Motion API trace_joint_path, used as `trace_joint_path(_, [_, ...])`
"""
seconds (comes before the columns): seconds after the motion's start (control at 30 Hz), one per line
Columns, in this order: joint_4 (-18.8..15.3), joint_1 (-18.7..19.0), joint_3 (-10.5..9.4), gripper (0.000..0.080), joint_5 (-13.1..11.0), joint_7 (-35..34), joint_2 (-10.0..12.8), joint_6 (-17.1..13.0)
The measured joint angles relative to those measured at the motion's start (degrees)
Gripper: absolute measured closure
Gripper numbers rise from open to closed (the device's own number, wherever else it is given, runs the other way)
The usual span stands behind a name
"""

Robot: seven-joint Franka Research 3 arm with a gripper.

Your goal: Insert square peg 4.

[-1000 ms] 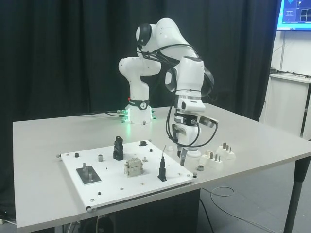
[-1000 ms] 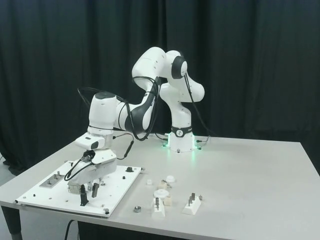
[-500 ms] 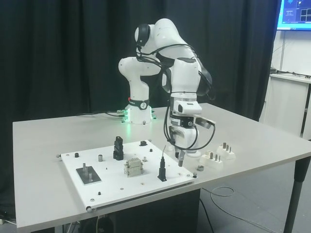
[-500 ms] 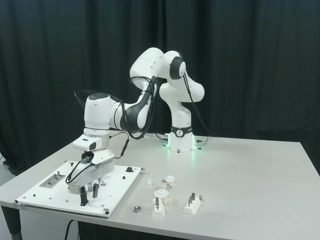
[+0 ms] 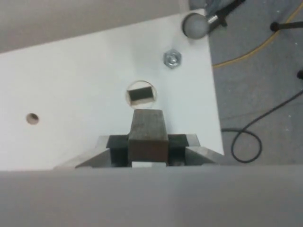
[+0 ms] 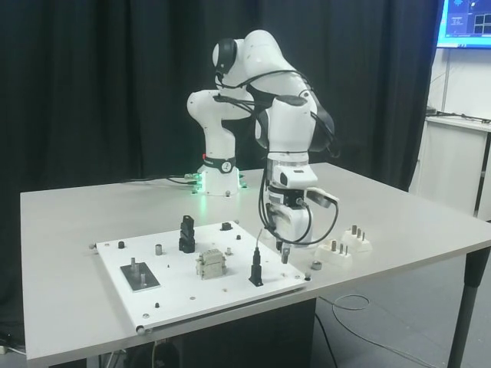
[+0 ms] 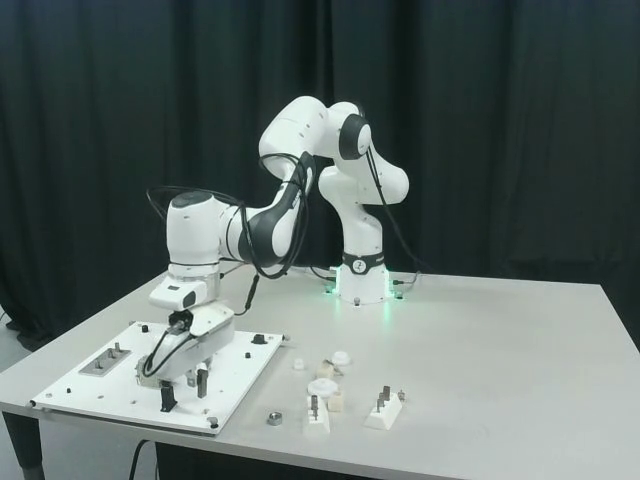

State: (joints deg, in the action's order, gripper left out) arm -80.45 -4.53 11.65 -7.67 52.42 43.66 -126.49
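Since a second ago the gripper [image 6: 284, 255] has dropped lower over the white board [image 5: 85, 75], its jaws clamping the square peg [image 5: 147, 131] (upright) just above the square hole [image 5: 141, 94].

A flat grey table [image 6: 92, 215] on dark legs is carrying the whole setup. A square white assembly board [image 6: 196, 272] is lying flat at its near left edge, one corner reaching the table's front rim. Just right of that board, a small metal hex nut [image 6: 314, 265] is resting on the tabletop, and beyond it two white peg-holder blocks [image 6: 345, 247] are sitting side by side. The white robot arm's base [image 6: 218, 182] is standing at the far centre.
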Motion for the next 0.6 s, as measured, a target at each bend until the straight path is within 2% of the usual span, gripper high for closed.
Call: trace_joint_path(0.6, [0.11,0.46,0.00,0.0649,-0.18,5.98,1.12,0.41])
